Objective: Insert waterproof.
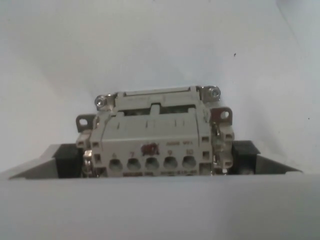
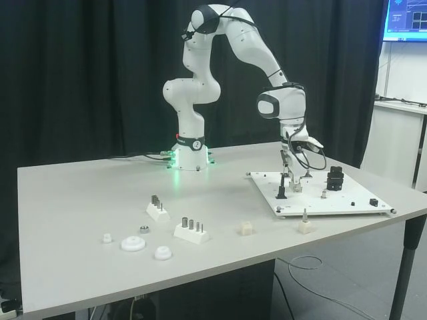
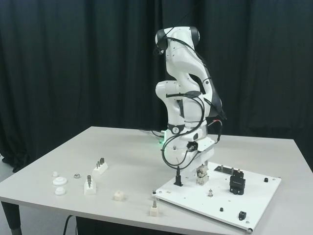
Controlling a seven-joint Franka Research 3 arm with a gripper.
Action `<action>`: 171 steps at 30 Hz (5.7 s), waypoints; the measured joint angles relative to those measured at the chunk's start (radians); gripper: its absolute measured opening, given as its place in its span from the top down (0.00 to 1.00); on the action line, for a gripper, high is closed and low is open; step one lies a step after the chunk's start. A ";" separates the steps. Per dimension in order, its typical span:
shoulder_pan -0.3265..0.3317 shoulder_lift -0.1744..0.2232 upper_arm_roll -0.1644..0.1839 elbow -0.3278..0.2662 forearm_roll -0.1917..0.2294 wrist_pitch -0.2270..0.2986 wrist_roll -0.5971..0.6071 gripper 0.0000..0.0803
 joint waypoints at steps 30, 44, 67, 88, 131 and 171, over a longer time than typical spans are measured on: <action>0.013 0.010 -0.001 0.020 -0.126 -0.029 0.124 0.23; 0.016 0.031 -0.001 0.069 -0.128 -0.108 0.126 0.23; 0.038 0.033 -0.001 0.082 -0.243 -0.133 0.233 0.23; 0.048 0.036 0.000 0.096 -0.292 -0.165 0.325 0.23; 0.059 0.058 0.001 0.138 -0.329 -0.230 0.330 0.23; 0.065 0.067 0.002 0.139 -0.375 -0.230 0.368 0.23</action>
